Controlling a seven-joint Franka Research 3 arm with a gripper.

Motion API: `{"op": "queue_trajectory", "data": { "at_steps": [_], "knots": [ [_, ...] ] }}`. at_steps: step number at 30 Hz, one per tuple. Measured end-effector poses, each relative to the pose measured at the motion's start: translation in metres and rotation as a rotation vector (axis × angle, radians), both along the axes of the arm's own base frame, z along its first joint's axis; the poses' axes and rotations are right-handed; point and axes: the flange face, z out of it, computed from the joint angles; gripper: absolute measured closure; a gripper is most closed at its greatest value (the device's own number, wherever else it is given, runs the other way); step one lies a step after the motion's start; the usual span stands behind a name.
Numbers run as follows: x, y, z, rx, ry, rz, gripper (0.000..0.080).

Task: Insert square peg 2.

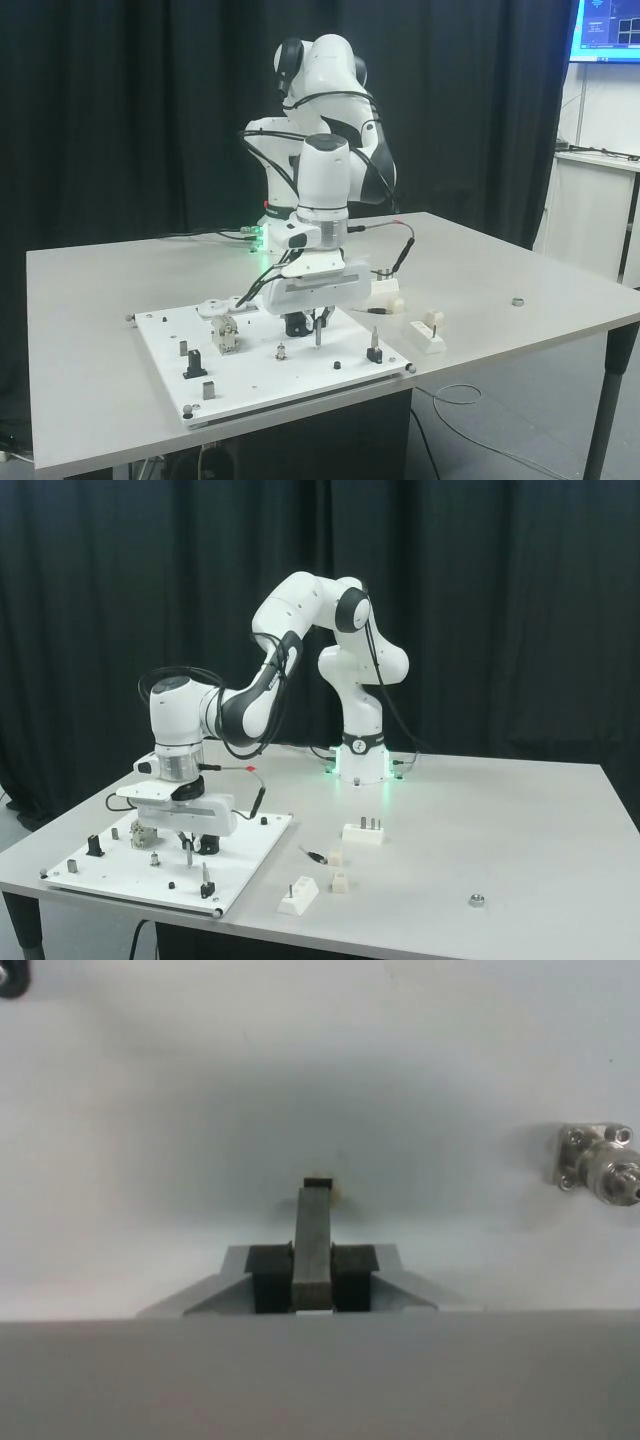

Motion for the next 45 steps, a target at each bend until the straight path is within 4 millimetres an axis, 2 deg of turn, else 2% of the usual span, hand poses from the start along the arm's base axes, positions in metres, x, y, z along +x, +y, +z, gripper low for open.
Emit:
{"op": "queue_trajectory", "data": {
  "at_steps": [45],
  "knots": [
    [0.0032,-0.0014,-0.0078,-0.007,0.007,-0.011,0.0727]
  ]
}}
